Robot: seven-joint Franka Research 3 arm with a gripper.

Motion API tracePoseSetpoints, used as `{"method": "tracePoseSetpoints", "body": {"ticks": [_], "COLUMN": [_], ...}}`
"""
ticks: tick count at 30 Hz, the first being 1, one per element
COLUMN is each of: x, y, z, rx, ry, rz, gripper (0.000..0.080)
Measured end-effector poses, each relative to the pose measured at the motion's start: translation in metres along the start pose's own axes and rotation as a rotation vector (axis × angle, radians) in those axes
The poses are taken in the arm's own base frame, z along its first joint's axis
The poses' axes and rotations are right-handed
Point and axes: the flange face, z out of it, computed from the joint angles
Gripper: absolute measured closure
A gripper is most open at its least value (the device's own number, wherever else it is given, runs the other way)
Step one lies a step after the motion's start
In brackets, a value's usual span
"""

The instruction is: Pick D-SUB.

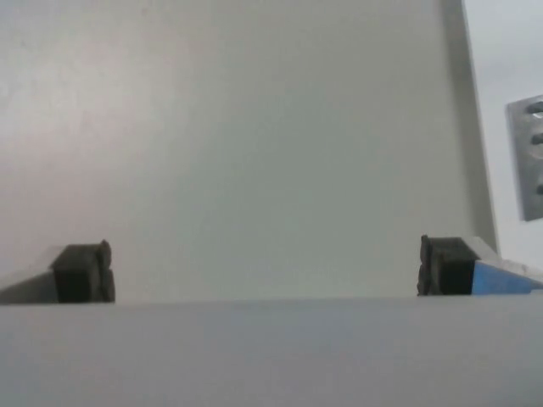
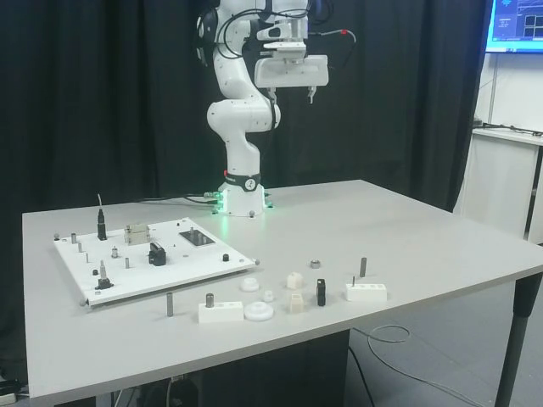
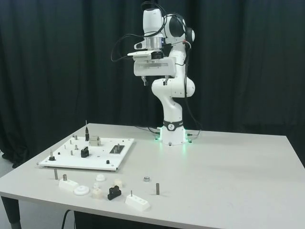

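Note:
My gripper [image 2: 293, 96] [image 3: 155, 80] hangs high over the table near the arm's base, far above every part. It is open and holds nothing. In the wrist view both black fingertips [image 1: 83, 273] stand wide apart over bare grey table, gripper [image 1: 263, 271]. A small black part [image 2: 321, 292] [image 3: 114, 192], possibly the D-SUB, stands among loose pieces near the table's front edge. Another black part [image 2: 157, 253] [image 3: 85, 152] sits on the white board [image 2: 212, 270] [image 3: 95, 164]. I cannot tell which one is the D-SUB.
The white board carries pegs, a grey block [image 2: 135, 233] and a dark rectangular slot [image 2: 197, 238]. Loose white pieces [image 2: 259, 313], a white block with a pin [image 2: 366, 292], a nut [image 2: 315, 264] and a dark peg [image 2: 363, 267] lie near the front edge.

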Motion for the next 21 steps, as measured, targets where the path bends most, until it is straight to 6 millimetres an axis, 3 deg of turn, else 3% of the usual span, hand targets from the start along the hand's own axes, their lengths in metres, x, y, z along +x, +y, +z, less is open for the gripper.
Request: {"method": "tracePoseSetpoints", "body": {"ticks": [21], "x": [0.0019], "y": [-0.0014], "z": [0.0012], "rx": [0.002], "ry": [0.004], "rz": [-0.001], "gripper": [0.0003]}}
